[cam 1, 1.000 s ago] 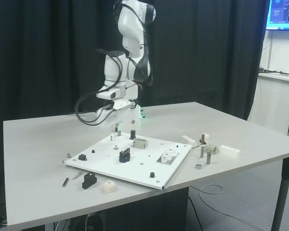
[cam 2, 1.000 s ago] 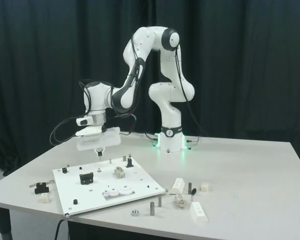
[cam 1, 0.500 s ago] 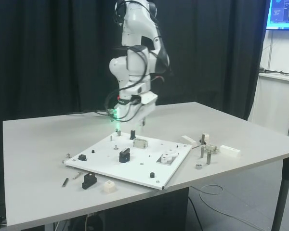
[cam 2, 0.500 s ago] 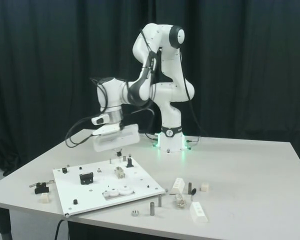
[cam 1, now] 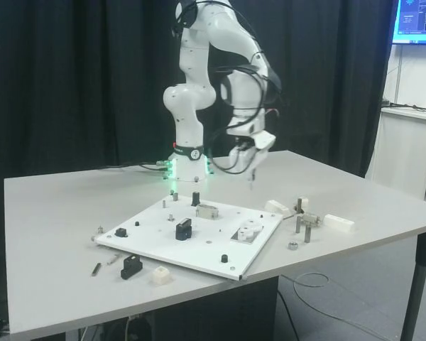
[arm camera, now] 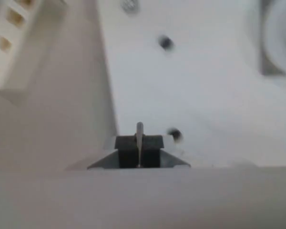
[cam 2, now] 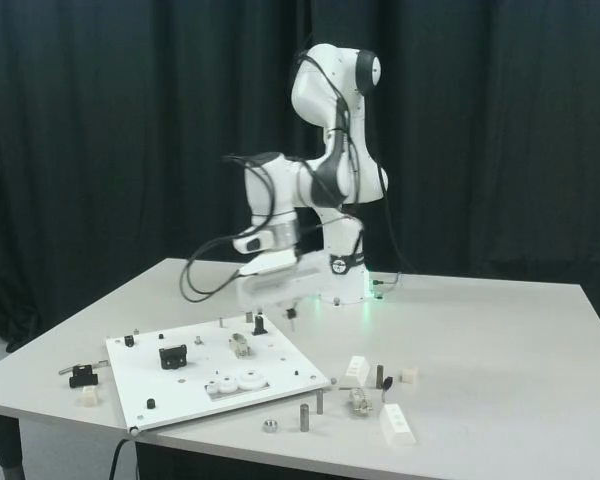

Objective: Place round peg 1.

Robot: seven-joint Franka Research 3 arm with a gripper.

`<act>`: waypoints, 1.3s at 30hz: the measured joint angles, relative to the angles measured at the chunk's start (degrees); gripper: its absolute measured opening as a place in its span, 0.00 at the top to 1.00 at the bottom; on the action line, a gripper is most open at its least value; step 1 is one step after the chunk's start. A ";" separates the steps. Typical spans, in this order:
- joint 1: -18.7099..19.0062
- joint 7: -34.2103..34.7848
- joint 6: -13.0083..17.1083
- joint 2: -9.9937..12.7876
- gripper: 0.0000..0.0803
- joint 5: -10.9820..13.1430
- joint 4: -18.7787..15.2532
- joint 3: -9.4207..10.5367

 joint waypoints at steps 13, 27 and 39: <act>6.71 10.50 4.58 1.67 0.98 0.01 0.19 4.22; 11.53 18.30 8.56 7.37 0.98 2.06 5.58 8.86; 13.47 22.59 8.36 14.34 0.98 2.08 12.68 11.37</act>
